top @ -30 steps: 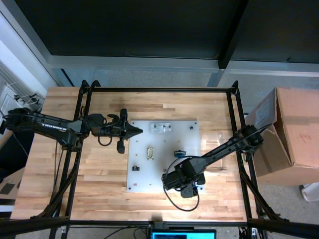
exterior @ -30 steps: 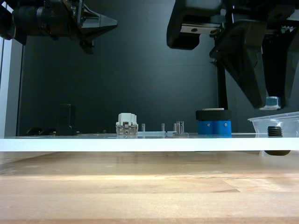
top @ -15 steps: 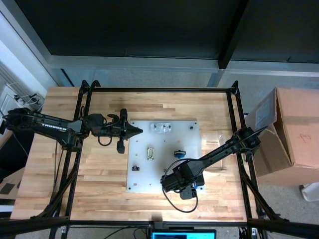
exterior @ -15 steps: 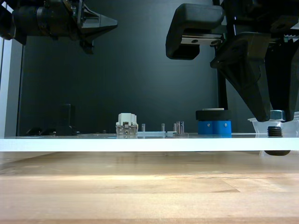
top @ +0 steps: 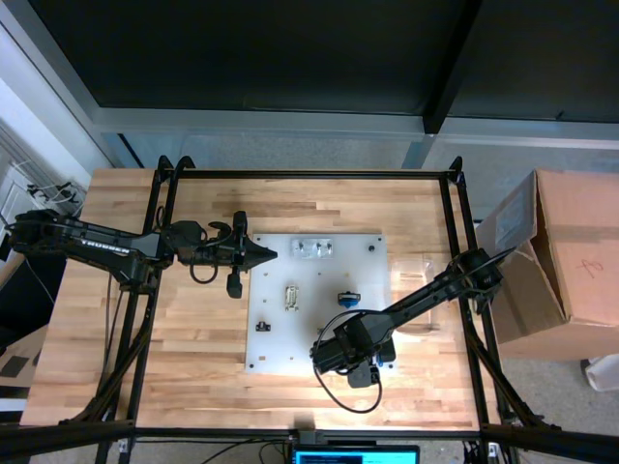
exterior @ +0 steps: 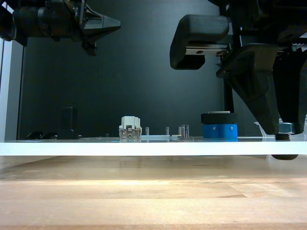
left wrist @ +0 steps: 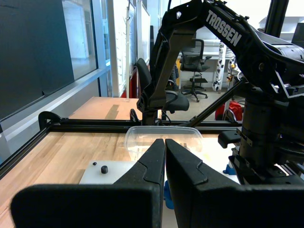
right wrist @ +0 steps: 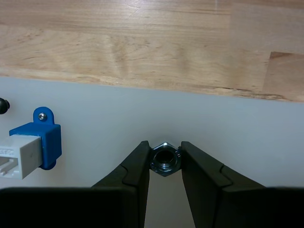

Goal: Pick the M12 nut and place it on its threads and fasten

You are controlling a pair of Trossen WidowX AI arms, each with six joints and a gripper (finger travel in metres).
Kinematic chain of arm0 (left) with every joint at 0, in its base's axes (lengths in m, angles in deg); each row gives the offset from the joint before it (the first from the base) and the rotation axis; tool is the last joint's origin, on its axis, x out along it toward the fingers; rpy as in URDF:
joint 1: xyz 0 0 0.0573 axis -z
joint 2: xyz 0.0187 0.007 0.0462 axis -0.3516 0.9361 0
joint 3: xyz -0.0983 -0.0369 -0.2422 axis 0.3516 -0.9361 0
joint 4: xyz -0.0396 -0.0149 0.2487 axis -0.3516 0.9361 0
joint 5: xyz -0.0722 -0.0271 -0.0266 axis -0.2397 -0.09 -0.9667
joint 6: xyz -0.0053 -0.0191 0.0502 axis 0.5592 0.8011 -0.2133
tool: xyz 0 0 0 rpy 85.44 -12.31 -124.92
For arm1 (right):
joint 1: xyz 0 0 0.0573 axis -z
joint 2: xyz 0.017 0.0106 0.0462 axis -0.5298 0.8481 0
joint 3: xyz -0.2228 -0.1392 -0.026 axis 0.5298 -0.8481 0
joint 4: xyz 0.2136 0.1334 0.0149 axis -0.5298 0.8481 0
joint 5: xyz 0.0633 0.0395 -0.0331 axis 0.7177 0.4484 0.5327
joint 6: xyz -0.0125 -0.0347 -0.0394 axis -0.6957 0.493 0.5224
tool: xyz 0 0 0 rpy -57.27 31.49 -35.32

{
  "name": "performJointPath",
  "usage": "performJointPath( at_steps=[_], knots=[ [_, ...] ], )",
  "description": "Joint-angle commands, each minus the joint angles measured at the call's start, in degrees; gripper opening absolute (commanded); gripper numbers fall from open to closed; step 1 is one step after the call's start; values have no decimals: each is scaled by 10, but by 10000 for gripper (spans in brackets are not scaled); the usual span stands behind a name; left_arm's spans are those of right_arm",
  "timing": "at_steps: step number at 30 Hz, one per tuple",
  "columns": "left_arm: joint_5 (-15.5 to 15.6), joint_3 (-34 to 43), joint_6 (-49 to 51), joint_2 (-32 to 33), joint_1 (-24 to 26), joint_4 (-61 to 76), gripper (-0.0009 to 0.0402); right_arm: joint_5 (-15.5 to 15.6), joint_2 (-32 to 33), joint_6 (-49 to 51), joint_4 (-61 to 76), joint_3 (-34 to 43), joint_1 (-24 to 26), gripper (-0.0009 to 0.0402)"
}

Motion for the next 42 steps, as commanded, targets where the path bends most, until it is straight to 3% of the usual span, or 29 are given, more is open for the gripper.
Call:
performJointPath(
  at_steps=[1,7,13,37,42],
  knots=[
    [0,0,0,0,0,0,0,0,2,-3,-7,-4,1,9],
    [0,0,0,0,0,0,0,0,2,-26,-5,-5,2,9],
    [0,0,0,0,0,0,0,0,2,-121,-5,-5,3,9],
    [0,0,0,0,0,0,0,-1,2,-1066,-5,-5,5,9],
    [0,0,0,0,0,0,0,-9,2,-1210,-5,-5,5,9]
  ],
)
